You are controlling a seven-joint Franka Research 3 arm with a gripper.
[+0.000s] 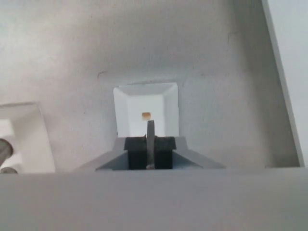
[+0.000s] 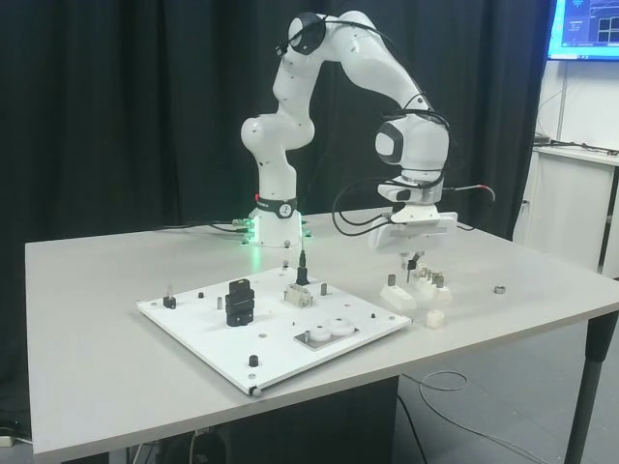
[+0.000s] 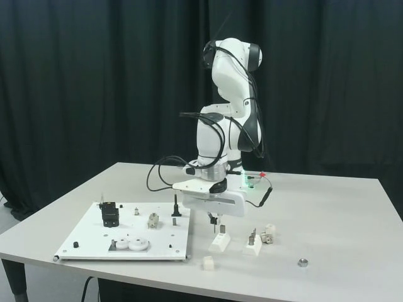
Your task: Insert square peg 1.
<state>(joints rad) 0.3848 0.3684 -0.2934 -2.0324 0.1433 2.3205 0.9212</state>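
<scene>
Above the white holder block (image 1: 147,113) on the grey table (image 2: 116,280), the gripper (image 3: 216,222) hangs with its fingers pointing straight down, at about three o'clock from the white assembly board (image 2: 280,333) in the first room view. The wrist view looks down between the black fingertips: they sit together on a thin grey bar, which I take to be square peg 1 (image 1: 150,139), held upright with its free end just over the block's square recess. Holding it vertical makes sense, since a square peg only enters a square opening when its axis and faces line up.

Whether the peg is clear of the block or touching it, I cannot tell.

Two more white blocks (image 3: 253,244) carrying small grey pegs stand at about four o'clock from the gripper in the second room view, apparently serving as storage stands beside the board. The board itself carries black fixtures (image 2: 239,302) and white gears (image 2: 334,329), and probably holds the target socket.
</scene>
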